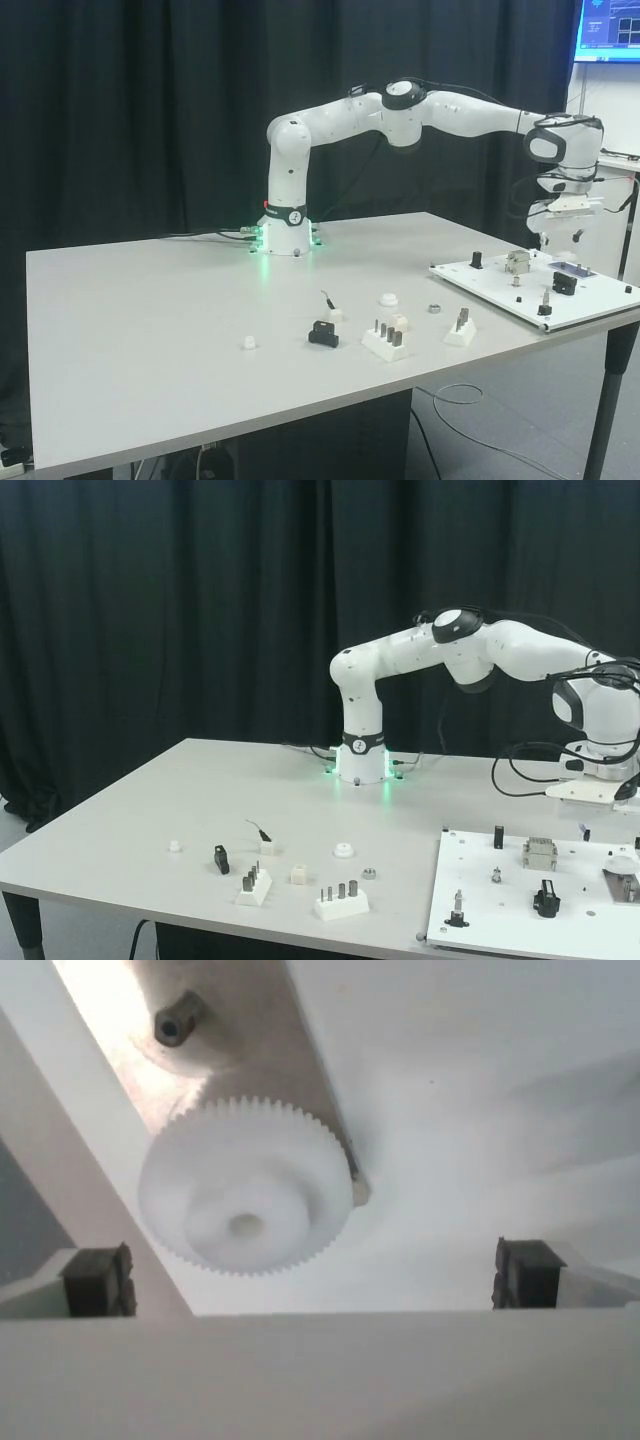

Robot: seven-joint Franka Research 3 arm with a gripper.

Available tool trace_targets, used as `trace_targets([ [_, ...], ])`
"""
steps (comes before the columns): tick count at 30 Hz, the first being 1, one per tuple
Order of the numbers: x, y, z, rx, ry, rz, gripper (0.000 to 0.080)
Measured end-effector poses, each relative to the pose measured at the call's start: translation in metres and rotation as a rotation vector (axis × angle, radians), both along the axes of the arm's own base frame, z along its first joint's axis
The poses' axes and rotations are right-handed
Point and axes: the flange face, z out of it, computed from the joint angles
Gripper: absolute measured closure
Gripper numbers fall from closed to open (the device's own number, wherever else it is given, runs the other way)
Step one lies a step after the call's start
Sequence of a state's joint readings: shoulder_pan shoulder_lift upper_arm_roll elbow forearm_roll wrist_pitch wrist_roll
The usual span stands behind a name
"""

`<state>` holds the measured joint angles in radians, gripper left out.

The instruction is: Insert large gear.

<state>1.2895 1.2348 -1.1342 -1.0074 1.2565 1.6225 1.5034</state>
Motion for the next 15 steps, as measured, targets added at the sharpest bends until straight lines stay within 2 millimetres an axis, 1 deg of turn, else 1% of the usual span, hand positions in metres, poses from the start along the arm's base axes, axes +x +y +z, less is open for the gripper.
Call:
trace_targets([
  [6, -0.001, -0.0022, -0.0006, -0.029, -0.003, 0.006, 0.0003],
  [15, -0.0026, -0.0037, -0.0073, -0.054, 0.003, 0.008, 0.0003],
])
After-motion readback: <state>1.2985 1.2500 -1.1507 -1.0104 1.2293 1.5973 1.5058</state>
